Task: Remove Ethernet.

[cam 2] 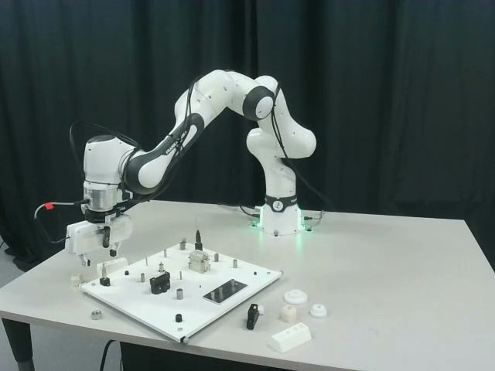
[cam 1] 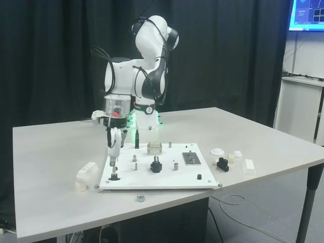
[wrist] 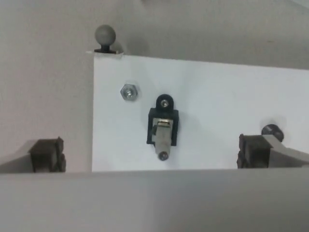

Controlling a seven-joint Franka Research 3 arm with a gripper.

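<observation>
A: Where is the Ethernet plug (wrist: 163,136)?

B: Seated in its black socket (wrist: 162,126) on the white board (wrist: 217,111).

A: And the gripper (wrist: 150,157)?

B: Above it, jaws wide apart, holding nothing; removal not yet begun.

The flat grey counter (cam 1: 263,136) carries the arm's white base (cam 2: 280,220) and a square white board (cam 1: 202,172) near its front edge. Beside the board lie a white block (cam 1: 86,175), a small grey nut (cam 1: 140,197) and, on the far side, several small white parts (cam 1: 234,156) with a black piece (cam 1: 221,163) among them.
</observation>
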